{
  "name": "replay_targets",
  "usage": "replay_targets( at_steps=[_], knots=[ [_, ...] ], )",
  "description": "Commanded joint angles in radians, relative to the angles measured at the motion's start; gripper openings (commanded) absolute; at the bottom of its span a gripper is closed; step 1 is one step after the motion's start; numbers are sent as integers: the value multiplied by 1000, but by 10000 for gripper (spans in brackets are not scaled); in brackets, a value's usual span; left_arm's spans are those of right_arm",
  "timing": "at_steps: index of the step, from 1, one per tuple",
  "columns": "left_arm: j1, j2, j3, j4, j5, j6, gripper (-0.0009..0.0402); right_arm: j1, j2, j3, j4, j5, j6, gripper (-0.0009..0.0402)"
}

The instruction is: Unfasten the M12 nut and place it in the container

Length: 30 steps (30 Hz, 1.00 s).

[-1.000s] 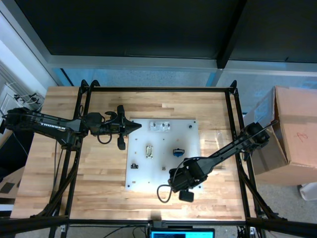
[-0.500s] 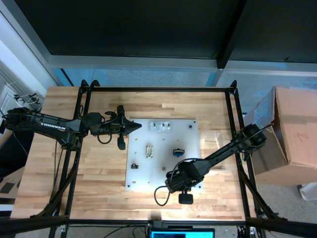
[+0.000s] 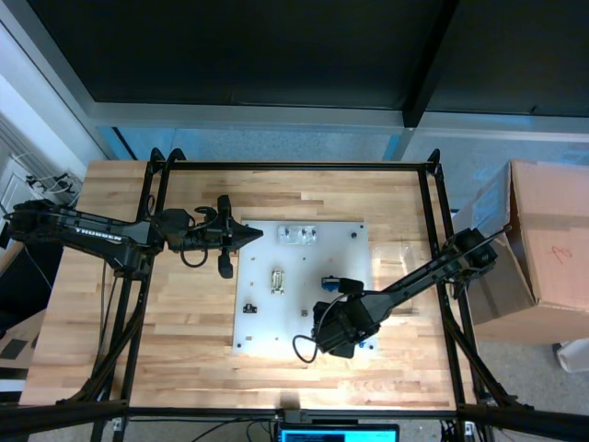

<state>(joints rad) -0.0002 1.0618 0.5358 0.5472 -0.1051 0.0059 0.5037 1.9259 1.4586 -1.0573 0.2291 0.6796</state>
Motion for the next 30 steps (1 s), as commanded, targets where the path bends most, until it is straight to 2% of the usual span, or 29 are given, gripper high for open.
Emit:
replay_targets(
  at_steps=[1,6,10,13,16,19,25,30],
  knots=[
    [0,0,0,0,0,0,0,0,-2,6,0,-27,35,0],
    [0,0,0,0,0,0,0,0,-5,39,3,-153,172,3],
    [0,0,0,1,0,0,0,0,-11,72,0,-196,350,35],
    [0,0,0,-1,0,0,0,0,-11,92,-5,-200,493,80],
    [0,0,0,1,0,0,0,0,-11,95,-5,-197,718,131],
    [0,0,0,0,0,0,0,-3,-3,94,5,-223,901,180],
    [0,0,0,0,0,0,0,-7,32,94,28,-221,968,249],
    [0,0,0,0,0,0,0,-13,67,91,42,-222,993,260]
  ],
)
